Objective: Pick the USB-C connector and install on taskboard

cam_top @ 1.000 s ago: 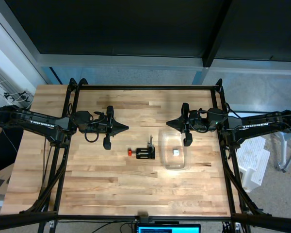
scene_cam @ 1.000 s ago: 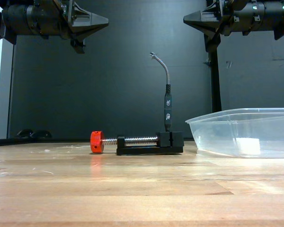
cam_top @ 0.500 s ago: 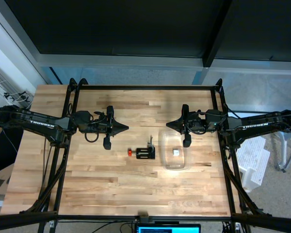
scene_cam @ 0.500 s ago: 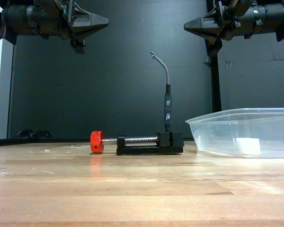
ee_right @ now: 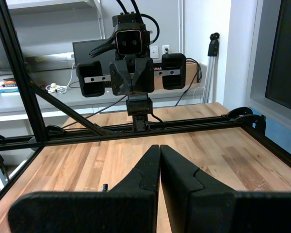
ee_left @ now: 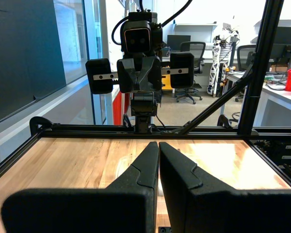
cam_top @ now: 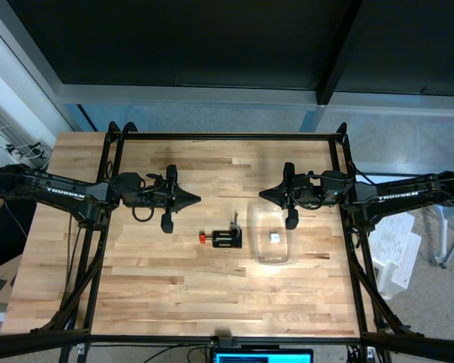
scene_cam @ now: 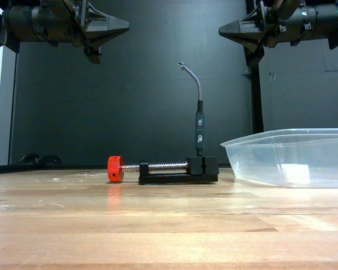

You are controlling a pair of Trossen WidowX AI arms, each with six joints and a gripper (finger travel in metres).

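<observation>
Left gripper [scene_cam: 125,24], right gripper [scene_cam: 221,26]: closed, empty, aloft. Connector [scene_cam: 199,126], upright in taskboard [scene_cam: 204,167]: likely light, slim; you should pinch its body.

Left gripper [cam_top: 197,199], right gripper [cam_top: 262,193]: closed, raised, tips facing inward.

We find clear air between raised left gripper [cam_top: 197,200] and right gripper [cam_top: 262,193]; below stand the USB-C connector [scene_cam: 199,126] upright on the taskboard [cam_top: 227,240] and, at 3 o'clock, a clear tray [cam_top: 277,257].
</observation>
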